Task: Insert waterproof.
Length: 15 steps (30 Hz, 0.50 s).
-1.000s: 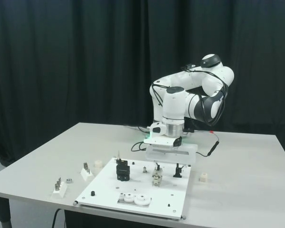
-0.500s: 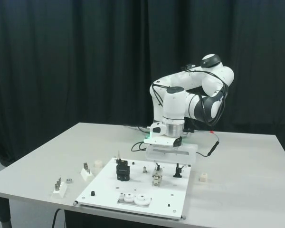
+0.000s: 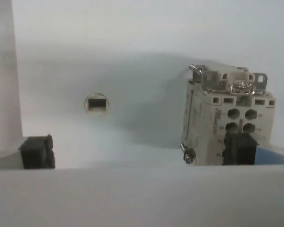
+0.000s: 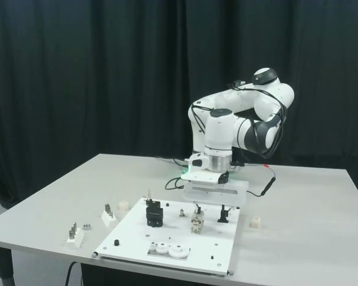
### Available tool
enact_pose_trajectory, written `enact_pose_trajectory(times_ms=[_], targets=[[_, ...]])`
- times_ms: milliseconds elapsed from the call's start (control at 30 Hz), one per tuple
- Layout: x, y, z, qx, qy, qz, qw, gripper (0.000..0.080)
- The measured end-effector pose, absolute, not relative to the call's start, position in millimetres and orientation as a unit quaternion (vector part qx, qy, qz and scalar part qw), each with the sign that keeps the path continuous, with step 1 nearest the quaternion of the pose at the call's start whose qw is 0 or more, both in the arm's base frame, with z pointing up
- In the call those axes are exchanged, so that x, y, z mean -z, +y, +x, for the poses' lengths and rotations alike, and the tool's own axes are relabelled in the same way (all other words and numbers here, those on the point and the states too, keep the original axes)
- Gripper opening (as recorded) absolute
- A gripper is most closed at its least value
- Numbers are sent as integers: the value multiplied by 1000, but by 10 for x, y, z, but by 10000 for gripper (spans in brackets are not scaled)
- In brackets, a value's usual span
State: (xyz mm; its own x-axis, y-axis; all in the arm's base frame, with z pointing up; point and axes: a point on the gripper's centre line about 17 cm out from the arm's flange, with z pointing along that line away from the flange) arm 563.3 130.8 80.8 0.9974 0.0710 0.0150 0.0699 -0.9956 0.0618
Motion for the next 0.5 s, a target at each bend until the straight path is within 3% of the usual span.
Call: enact_pose_trajectory(times_ms=[500], targets=[[-805, 1213, 5606, -8, 32, 998, 44, 800]])
